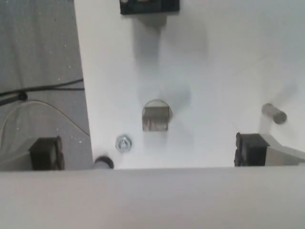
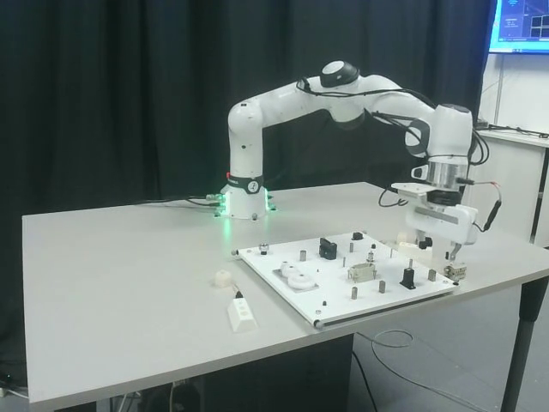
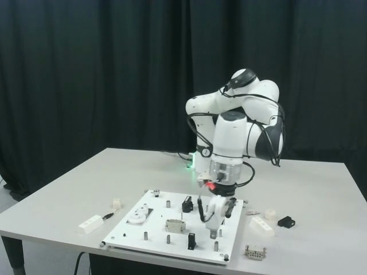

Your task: Remove square peg 4.

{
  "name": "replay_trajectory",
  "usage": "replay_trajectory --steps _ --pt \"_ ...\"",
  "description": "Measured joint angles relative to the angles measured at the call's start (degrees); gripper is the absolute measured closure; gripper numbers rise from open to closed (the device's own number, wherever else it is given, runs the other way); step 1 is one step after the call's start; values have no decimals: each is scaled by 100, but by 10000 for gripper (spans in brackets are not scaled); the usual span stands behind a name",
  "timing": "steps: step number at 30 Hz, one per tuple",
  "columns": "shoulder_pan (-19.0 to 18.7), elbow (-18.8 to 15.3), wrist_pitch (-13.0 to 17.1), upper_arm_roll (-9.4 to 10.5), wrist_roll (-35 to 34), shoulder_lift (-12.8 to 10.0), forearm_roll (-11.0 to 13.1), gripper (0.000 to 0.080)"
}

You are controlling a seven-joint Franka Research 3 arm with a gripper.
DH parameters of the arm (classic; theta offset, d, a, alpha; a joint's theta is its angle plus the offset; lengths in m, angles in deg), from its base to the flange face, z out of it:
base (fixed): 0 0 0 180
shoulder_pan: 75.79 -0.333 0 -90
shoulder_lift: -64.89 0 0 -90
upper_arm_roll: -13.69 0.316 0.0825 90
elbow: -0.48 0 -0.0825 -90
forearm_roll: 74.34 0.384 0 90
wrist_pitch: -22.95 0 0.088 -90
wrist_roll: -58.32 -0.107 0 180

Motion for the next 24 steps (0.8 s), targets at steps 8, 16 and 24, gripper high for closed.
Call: replay_trajectory --steps 8,16,24 --pt "264 244 -266 6 197 -145 298 3" --pt "534 606 -459 60 211 -245 322 3" --pt "708 878 -556 213 211 -314 323 3"
